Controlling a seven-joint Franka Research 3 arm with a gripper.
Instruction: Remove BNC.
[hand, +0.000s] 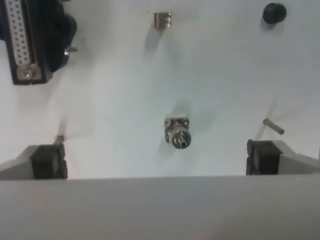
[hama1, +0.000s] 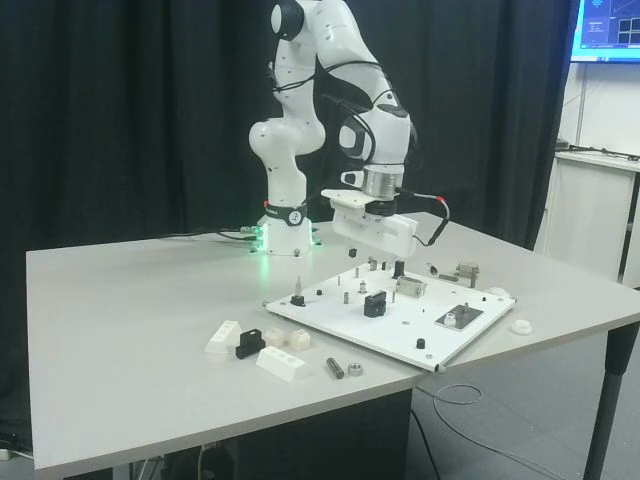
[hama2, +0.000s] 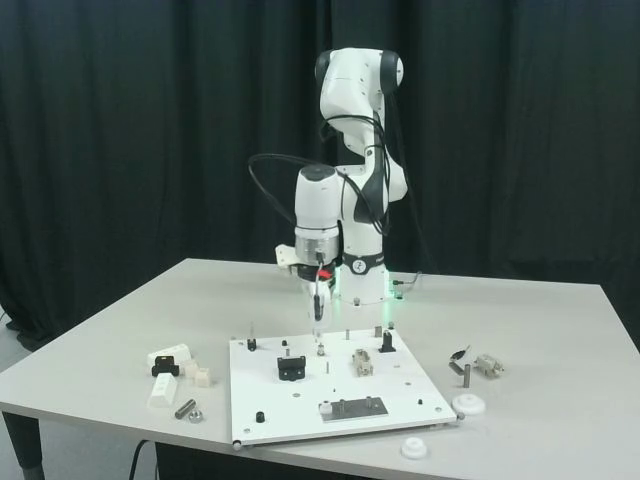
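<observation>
Hand (hand: 155, 159) spread wide above the small grey metal BNC connector (hand: 178, 132); descend straight, centred, then clamp.

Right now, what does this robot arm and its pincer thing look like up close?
The arm is white with rounded, smooth segments and black rings at the joints. A black cable loops beside it down to the wrist. Its base glows green. The gripper has a broad pale body and two fingers tipped with black pads.
</observation>
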